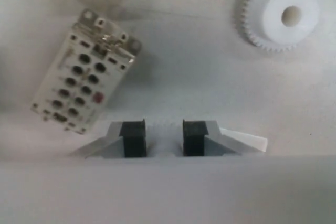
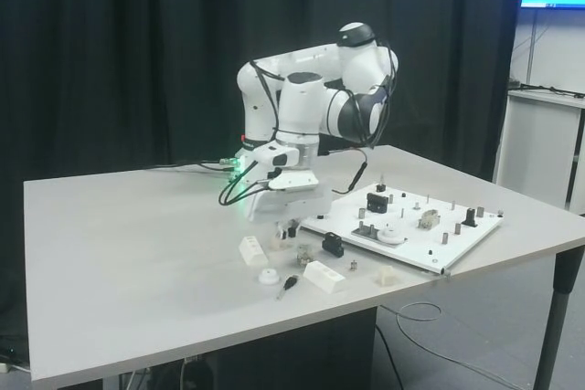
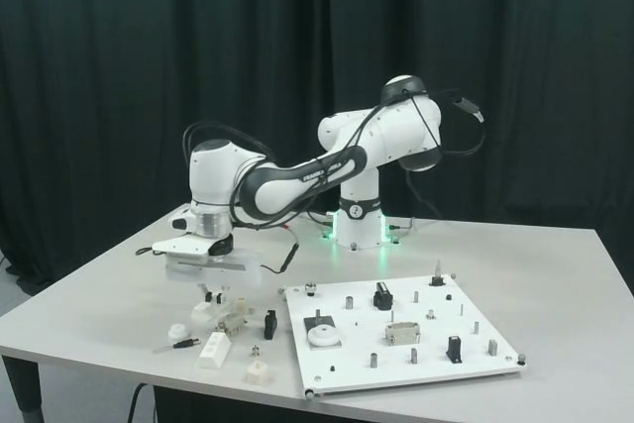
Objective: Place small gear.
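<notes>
In the wrist view my gripper (image 1: 164, 139) has its two black pads (image 1: 134, 138) closed on a small white gear (image 1: 165, 129). The gear is seen edge-on, with fine teeth showing along its top. From the room views the gripper (image 2: 286, 224) (image 3: 210, 293) hangs low over the loose parts at the table's front, to the side of the white assembly board (image 2: 457, 242) (image 3: 466, 369). The held gear is too small to make out there. A larger white gear (image 1: 282, 13) (image 2: 268, 277) (image 3: 178, 331) with a centre hole lies flat on the table nearby.
A white perforated plate with a metal clip (image 1: 79, 85) lies directly under the gripper. White blocks (image 2: 253, 250) (image 2: 324, 275), a black part (image 2: 332, 244) and a small tool (image 2: 288, 284) lie around it. On the board sit pegs, black fixtures and a white gear (image 3: 322, 335).
</notes>
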You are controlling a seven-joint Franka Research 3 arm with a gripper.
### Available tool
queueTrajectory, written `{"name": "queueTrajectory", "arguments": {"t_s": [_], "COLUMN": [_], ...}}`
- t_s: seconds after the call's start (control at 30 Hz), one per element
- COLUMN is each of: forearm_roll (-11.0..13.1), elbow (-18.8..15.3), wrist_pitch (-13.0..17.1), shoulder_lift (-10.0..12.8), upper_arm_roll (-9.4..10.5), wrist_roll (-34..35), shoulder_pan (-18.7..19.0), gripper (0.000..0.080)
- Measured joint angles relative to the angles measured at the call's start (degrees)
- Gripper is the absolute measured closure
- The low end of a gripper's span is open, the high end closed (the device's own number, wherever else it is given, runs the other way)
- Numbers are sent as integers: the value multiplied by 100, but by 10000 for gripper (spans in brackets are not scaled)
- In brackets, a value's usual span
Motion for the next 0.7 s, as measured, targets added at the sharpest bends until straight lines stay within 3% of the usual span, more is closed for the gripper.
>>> {"name": "queueTrajectory", "arguments": {"t_s": [0.7], "forearm_roll": [18], "elbow": [382], "wrist_pitch": [-178], "shoulder_lift": [60], "upper_arm_roll": [348], "wrist_roll": [-173], "shoulder_pan": [-580], "gripper": [656]}}
